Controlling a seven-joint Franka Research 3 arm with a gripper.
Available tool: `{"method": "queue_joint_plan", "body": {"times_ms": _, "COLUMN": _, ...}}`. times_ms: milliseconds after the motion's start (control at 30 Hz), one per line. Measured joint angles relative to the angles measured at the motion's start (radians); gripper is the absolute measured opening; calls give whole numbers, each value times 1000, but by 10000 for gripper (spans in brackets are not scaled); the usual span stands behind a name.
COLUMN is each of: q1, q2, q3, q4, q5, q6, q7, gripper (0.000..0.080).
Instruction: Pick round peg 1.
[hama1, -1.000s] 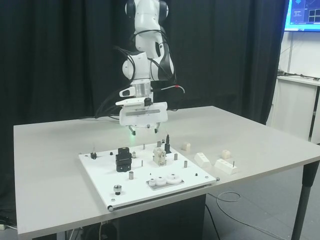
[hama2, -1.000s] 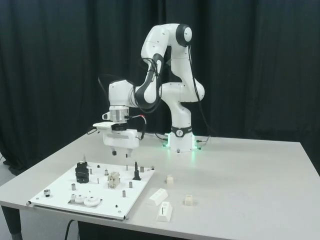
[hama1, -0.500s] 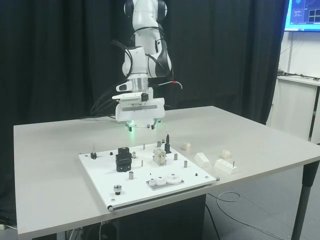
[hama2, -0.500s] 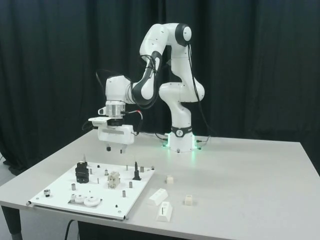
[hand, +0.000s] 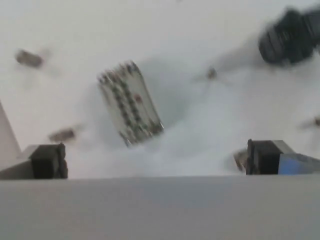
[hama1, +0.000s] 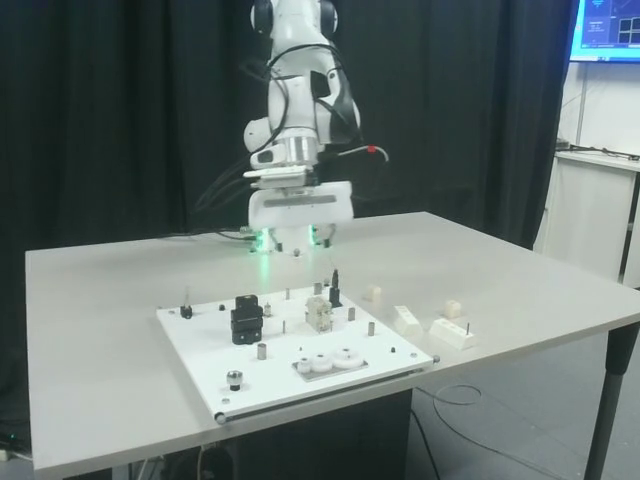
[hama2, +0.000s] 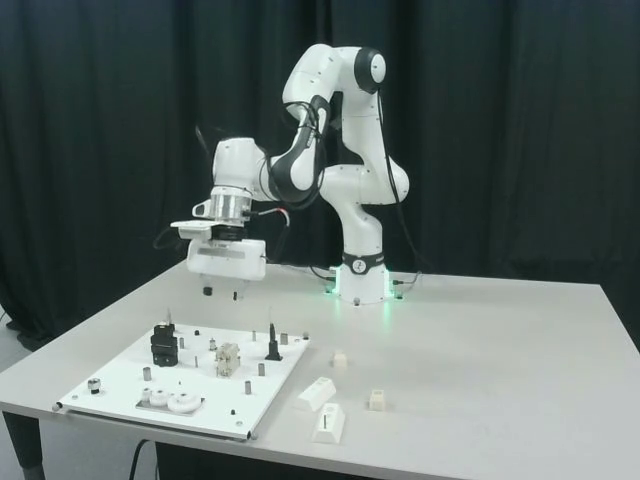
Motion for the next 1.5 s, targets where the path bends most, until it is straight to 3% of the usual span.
{"method": "queue_joint_plan", "body": {"times_ms": 300, "q1": 4, "q2": 87, "q3": 76, "q4": 129, "q5": -119, "q6": -8, "q7": 44, "gripper": 800}}
{"method": "queue_joint_plan", "body": {"times_ms": 567, "q1": 6, "q2": 197, "q3": 140, "q4": 283, "q5": -171, "q6": -71, "q7": 107, "gripper": 800}}
{"method": "queue_joint_plan", "body": {"times_ms": 800, "q1": 11, "q2": 304, "q3": 176, "q4": 456, "q5": -189, "q6": -184, "q7": 157, "gripper": 800}}
{"method": "queue_joint_plan", "body": {"times_ms": 1133, "q1": 45, "q2": 451, "q3": 197, "q4": 694, "q5": -203, "q6": -380, "q7": 206, "gripper": 800}}
{"method": "queue_joint_plan", "body": {"times_ms": 1300, "q1": 71, "q2": 504, "q3": 201, "q4": 769, "q5": -203, "q6": -445, "q7": 238, "gripper": 800}}
{"method": "queue_joint_plan", "body": {"times_ms": 1500, "q1": 104, "q2": 550, "q3": 201, "q4": 819, "q5": -203, "q6": -467, "q7": 268, "gripper": 800}}
